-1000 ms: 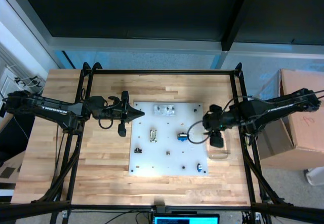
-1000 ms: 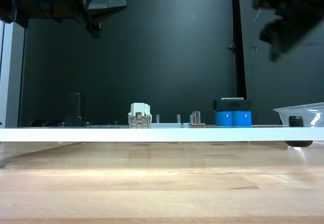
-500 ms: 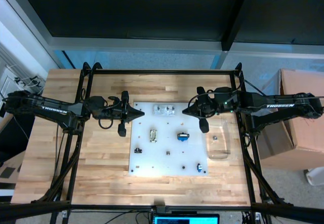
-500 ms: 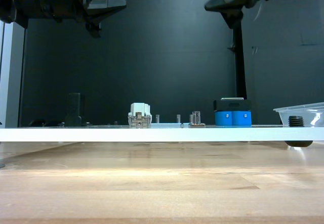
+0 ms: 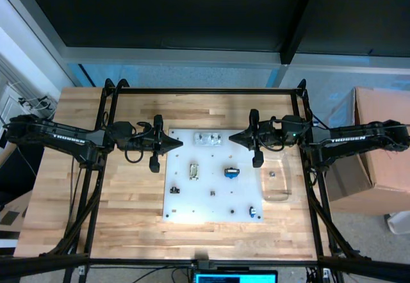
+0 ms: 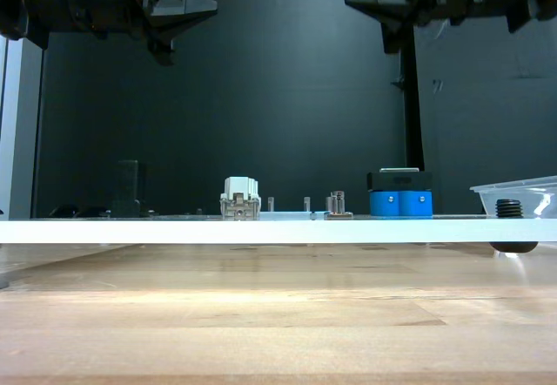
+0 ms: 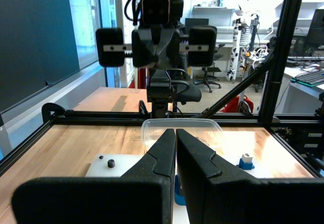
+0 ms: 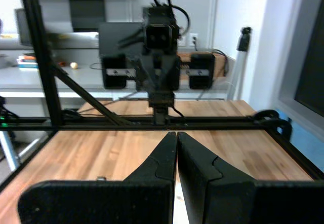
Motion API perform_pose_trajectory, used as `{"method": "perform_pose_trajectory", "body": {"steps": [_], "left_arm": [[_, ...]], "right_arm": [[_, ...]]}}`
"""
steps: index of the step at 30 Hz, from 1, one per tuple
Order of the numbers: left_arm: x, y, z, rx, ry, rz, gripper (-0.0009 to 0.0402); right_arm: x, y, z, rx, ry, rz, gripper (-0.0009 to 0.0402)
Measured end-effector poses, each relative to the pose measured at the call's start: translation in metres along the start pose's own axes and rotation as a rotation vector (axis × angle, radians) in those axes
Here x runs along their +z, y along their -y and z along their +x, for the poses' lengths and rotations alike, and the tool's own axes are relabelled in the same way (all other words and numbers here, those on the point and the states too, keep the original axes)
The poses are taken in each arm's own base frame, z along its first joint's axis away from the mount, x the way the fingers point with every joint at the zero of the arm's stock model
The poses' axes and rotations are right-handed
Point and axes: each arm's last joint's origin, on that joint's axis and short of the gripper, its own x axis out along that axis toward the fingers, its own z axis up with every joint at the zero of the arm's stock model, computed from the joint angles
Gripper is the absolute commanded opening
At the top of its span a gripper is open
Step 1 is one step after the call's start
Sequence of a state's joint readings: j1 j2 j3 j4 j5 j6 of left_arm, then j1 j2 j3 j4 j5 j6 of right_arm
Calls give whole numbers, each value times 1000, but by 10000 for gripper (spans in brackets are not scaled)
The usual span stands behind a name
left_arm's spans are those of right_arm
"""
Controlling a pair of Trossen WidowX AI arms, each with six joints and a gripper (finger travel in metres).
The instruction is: Unfasten the M12 nut and place it in the container
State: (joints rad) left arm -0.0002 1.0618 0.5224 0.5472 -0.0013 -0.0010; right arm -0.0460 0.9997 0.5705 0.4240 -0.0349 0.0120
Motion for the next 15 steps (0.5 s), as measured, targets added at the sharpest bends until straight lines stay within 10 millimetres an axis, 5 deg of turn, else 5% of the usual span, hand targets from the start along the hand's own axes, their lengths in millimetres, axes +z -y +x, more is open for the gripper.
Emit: {"method": "perform_pose_trajectory", "body": {"steps": [15], "left_arm": [[0,0,0,0,0,0,0]], "right_arm": [[-12,0,-3,-15,12,31,0]]}}
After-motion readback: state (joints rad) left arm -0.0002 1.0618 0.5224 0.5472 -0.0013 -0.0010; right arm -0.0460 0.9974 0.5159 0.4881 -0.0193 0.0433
